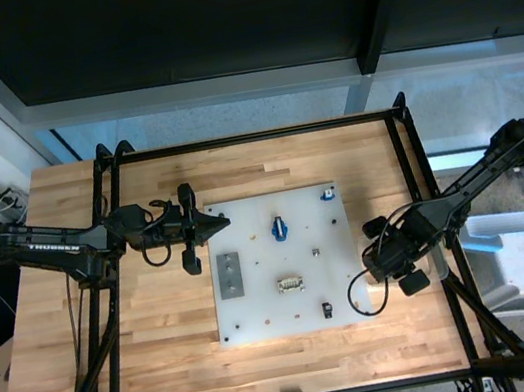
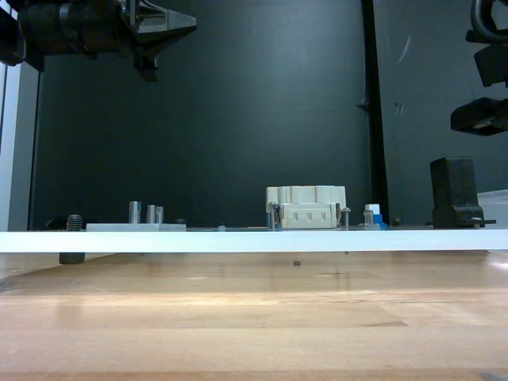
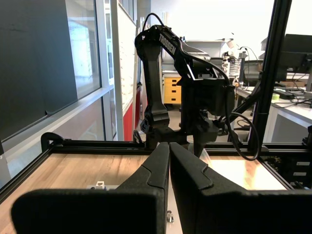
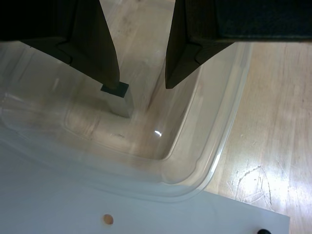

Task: Pick the 16mm bar and place in it's hole on the taskboard

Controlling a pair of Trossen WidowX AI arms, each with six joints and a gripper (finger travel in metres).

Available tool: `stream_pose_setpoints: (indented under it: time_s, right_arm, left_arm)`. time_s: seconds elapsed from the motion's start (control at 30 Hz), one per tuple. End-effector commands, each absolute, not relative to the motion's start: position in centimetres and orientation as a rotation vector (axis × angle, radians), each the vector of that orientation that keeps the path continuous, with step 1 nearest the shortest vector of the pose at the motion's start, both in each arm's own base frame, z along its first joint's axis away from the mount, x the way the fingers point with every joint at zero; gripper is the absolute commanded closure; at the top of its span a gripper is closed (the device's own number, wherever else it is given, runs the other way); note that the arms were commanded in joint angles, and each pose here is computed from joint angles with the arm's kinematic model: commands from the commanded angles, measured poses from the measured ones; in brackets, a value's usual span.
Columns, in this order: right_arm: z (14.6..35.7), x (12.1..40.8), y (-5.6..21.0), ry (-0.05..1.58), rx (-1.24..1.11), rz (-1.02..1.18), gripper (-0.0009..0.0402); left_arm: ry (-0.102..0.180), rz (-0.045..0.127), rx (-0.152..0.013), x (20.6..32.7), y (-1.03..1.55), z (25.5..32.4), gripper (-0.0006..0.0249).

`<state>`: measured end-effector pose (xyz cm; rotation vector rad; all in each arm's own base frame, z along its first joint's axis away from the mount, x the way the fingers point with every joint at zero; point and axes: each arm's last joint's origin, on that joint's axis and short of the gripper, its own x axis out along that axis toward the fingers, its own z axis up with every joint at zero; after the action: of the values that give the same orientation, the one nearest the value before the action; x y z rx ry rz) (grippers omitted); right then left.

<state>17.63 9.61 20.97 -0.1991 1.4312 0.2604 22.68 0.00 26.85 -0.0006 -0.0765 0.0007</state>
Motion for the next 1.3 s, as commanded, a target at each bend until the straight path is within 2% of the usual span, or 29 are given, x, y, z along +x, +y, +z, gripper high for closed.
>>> stream_pose_setpoints:
  time_s: [0.03,0.3,0.47,0.6,0.73,1.07,1.3]
  right_arm:
    - [22.0,17.6,9.6,1.428,-0.166,0.233,0.0263]
    - [24.3,17.6,9.4,1.398,-0.034,0.067,0.0257]
    - [24.6,17.5,9.4,1.389,0.025,0.036,0.021]
    - [24.5,17.4,9.3,1.396,0.016,0.031,0.0169]
    - [24.1,17.3,9.2,1.401,0.009,0.023,0.0145]
    - [23.6,17.2,9.1,1.401,-0.014,0.004,0.0141]
    - [21.6,17.1,9.0,1.395,-0.025,0.019,0.0142]
  left_arm:
    - [-0.077,0.001,-0.001,22.7,0.01,26.86,0.0243]
    - [-0.076,0.0,-0.001,22.7,0.0,26.86,0.0243]
    - [-0.077,0.0,-0.001,22.7,0.0,26.86,0.0243]
    - [-0.076,0.0,-0.001,22.7,0.0,26.86,0.0243]
    - [-0.076,0.001,-0.001,22.7,0.01,26.86,0.0243]
    - [-0.076,0.0,-0.001,22.7,0.0,26.86,0.0243]
    - [-0.076,0.0,0.0,22.7,0.0,26.86,0.0243]
